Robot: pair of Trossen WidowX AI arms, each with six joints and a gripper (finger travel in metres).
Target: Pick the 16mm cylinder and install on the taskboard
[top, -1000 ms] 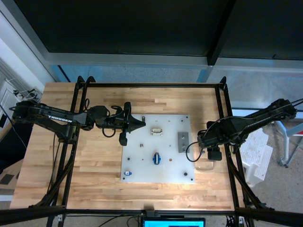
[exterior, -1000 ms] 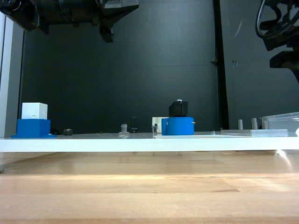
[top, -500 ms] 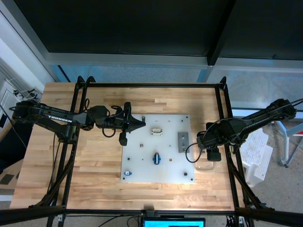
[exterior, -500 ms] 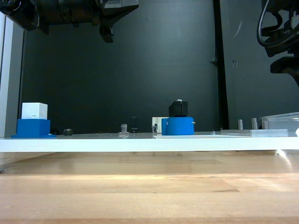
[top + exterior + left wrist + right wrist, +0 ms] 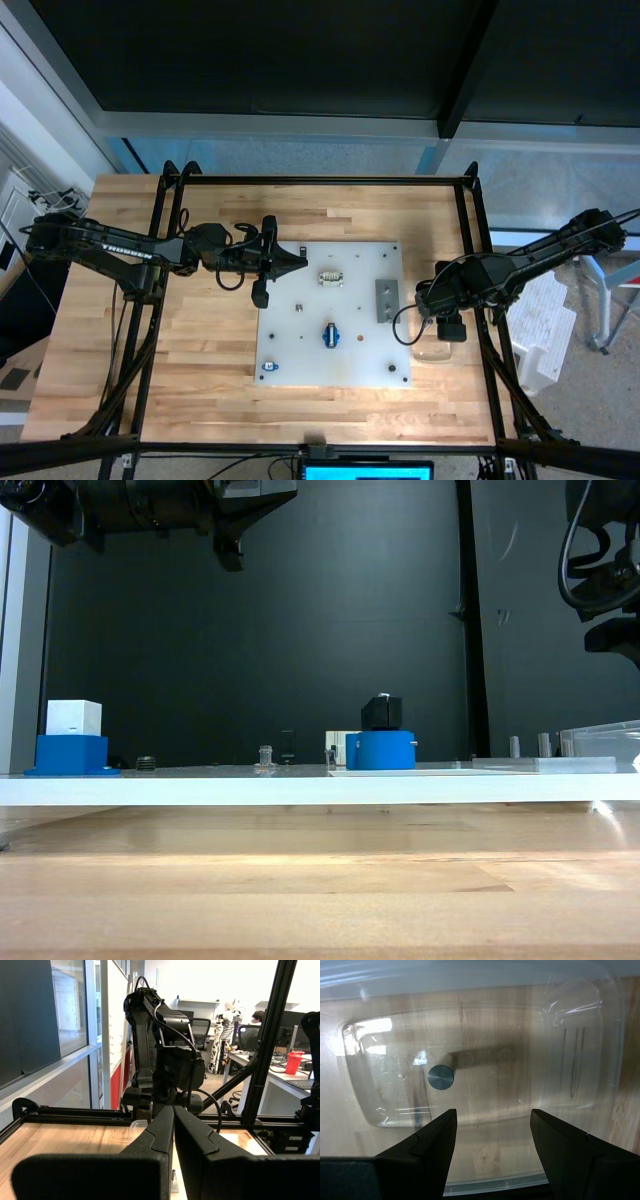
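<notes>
At the left, the left gripper [image 5: 298,260] is held high over the far-left edge of the taskboard [image 5: 300,345], fingers [image 5: 160,1135] pressed together on nothing; it is judged to be parked clear of the work. A blue connector [image 5: 330,335] and a grey block [image 5: 386,299] are mounted on the board. Just right of it on the bench [image 5: 200,350] a clear tray [image 5: 605,1060] is set, with the 16mm cylinder [image 5: 441,1077] standing on end inside. The right gripper [image 5: 492,1111] is pointed down over the tray, fingers [image 5: 437,1140] spread for the pick. The cylinder lies outside their gap, so a sideways correction seems needed before descent.
</notes>
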